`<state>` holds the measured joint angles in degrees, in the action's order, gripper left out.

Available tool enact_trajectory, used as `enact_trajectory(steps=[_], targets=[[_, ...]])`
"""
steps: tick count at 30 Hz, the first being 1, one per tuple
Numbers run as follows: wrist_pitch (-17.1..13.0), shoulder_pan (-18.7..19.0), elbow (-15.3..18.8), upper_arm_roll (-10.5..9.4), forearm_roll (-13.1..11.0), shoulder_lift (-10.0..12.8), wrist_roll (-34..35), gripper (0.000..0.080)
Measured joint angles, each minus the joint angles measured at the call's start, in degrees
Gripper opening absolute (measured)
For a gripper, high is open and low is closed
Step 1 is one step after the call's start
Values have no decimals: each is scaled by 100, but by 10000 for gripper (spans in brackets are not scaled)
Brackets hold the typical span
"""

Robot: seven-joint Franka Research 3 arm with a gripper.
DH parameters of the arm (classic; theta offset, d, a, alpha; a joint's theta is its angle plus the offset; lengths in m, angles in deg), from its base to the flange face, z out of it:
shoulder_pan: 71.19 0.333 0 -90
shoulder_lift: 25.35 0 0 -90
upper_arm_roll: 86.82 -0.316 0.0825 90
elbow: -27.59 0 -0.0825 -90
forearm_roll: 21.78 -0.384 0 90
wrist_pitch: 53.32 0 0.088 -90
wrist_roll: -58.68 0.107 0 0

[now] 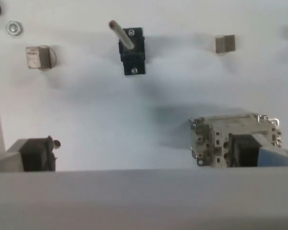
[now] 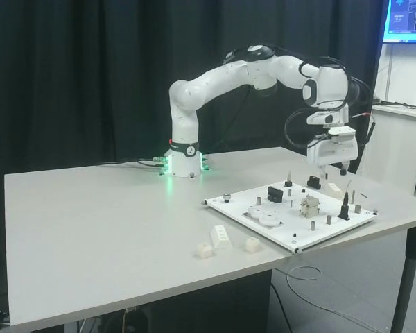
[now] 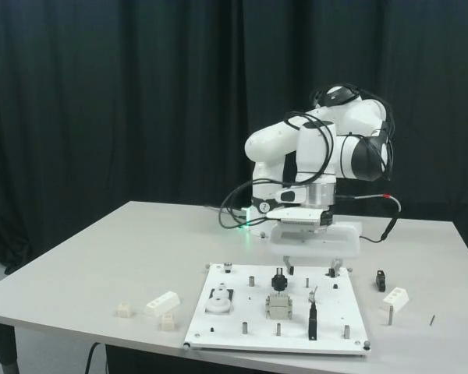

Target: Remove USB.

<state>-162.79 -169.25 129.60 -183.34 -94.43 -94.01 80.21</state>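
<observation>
Loose white blocks [image 3: 162,302]: three lie on the grey table [image 3: 101,265], left of the board and well apart from it; no part in this task.
Board: the white task board [image 3: 218,336] carries pegs, white discs [image 3: 218,300], a pale connector block [image 3: 278,306] and several black fixtures.
USB: my best guess is the black upright plug [image 3: 312,321], seated near the board's front edge on its right half. I cannot confirm from these views that it is the USB.
Gripper: the gripper [image 2: 331,165] hangs above the board's far edge, apart from every fixture and well short of the upright plug.
Jaws: cannot tell whether they are spread or pressed together; nothing appears to be held.
Step in hand: approach, judging by the gap; the plug is untouched and seated.
Next move calls for: travel across the board to above the plug, descent around its body, a firm pinch, then a straight pull along the socket's axis so it does not jam.
Wrist view only: a black mount with a tilted grey pin [image 1: 132,50] and a hex nut [image 1: 14,28], close up.
Room views only: the arm's pose and the gripper's height over the board.
</observation>
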Motion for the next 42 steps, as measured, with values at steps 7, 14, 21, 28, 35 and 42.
enact_trajectory(steps=[7, 14, 21, 28, 35, 42], targets=[[-3, -173, -61, -80, -261, 0, -173, 800], [-9, -329, -246, -164, -333, -3, -279, 800], [-61, -482, -464, -270, -333, -41, -276, 800], [-150, -653, -649, -414, -333, -102, -263, 800], [-175, -803, -830, -538, -333, -162, -250, 800], [-180, -898, -979, -637, -332, -178, -155, 800]])
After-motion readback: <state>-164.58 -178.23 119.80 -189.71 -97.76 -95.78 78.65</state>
